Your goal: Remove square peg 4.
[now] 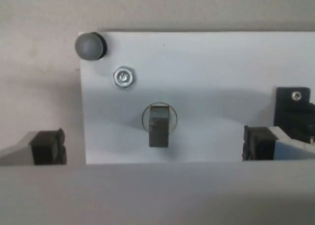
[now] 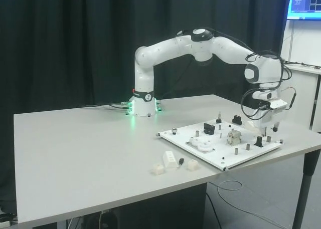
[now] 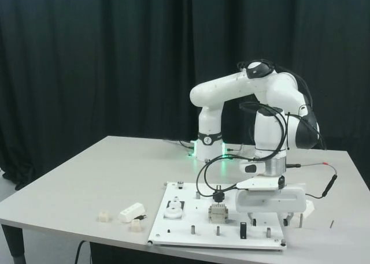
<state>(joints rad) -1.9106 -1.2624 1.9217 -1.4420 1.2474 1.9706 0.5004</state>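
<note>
Square peg 4 (image 1: 159, 126) stands upright in its seat on the white board (image 1: 206, 67), a dark grey block set in a round ring, near one corner of the board. In the wrist view it lies about midway between the two fingertips, which are apart and touch nothing. Tool (image 1: 152, 145) spread wide: one black pad (image 1: 48, 147) hangs outside the board edge over the worktop, the other (image 1: 259, 143) over the board itself. Nothing pinched.

Close by the peg on the board: a hex nut with a screw in it (image 1: 124, 78), and just past that a grey rounded foot or cap (image 1: 90, 46) at the very corner (half over the edge). A black fixture with a small screw (image 1: 294, 112) sits beside the far pad.

First room view: the tool (image 2: 267, 123) hangs just above the board's end farthest from the arm's base, with the peg (image 2: 269, 138) below it. The board (image 2: 175, 137) lies on the grey worktop (image 2: 75, 139) and carries several small upright pegs and black and white fittings (too small to name singly). Three small white pieces (image 2: 170, 161) lie loose on the worktop, just off the board's near edge.

Second room view: the white arm (image 3: 231, 90) reaches over from its base, green lights at the foot, wrist pointing straight down over the board (image 3: 173, 235). The peg is not clearly made out here.
</note>
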